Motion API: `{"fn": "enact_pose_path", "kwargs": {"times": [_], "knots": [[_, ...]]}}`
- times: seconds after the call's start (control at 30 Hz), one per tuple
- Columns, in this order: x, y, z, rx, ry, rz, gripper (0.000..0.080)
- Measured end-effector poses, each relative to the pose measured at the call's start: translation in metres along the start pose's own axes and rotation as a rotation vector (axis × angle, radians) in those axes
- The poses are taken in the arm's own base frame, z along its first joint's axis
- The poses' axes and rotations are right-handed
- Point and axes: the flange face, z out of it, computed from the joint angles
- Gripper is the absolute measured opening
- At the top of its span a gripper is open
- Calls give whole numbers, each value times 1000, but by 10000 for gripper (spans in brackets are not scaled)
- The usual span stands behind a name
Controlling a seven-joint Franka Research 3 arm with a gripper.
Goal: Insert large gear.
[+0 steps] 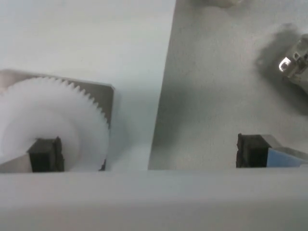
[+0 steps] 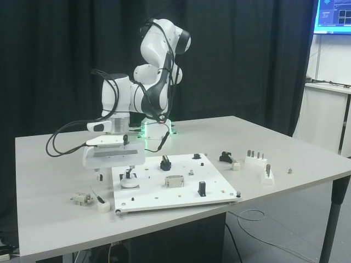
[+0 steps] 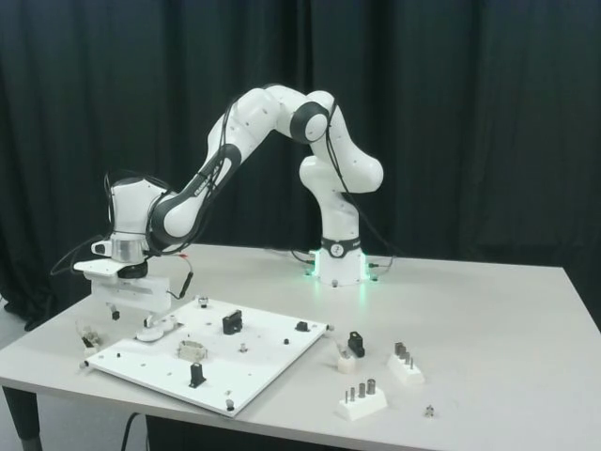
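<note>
Hand (image 1: 147, 151) released, fingers spread wide; large gear (image 1: 50, 125) under one fingertip (looks seated on board (image 2: 175, 189)). Next: lift clear.

The white arm (image 2: 151, 76) rises from its green-lit base (image 2: 156, 129) at the back of the grey counter (image 2: 274, 142) and bends down over the near-left corner of a white board (image 2: 175, 189); its gripper (image 2: 128, 174) hangs just above a white gear (image 2: 128, 183) lying on that board — one black finger (image 2: 128, 175) shows over the gear, the other cannot be made out; black cables (image 2: 66, 137) loop from the wrist; on the board stand small black fixtures (image 2: 165, 163) and a grey block (image 2: 174, 180); beside the board's left edge lie a small connector (image 2: 80, 199) and a white piece (image 2: 103, 206); to its right, two white holders with pins (image 2: 256, 159) — well apart from the arm.
</note>
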Motion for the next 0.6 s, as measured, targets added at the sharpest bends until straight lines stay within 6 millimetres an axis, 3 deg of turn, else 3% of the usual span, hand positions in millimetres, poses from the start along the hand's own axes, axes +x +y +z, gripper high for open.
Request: {"fn": "enact_pose_path", "kwargs": {"times": [0.6], "knots": [[3,-1,1,2,17,4,800]]}}
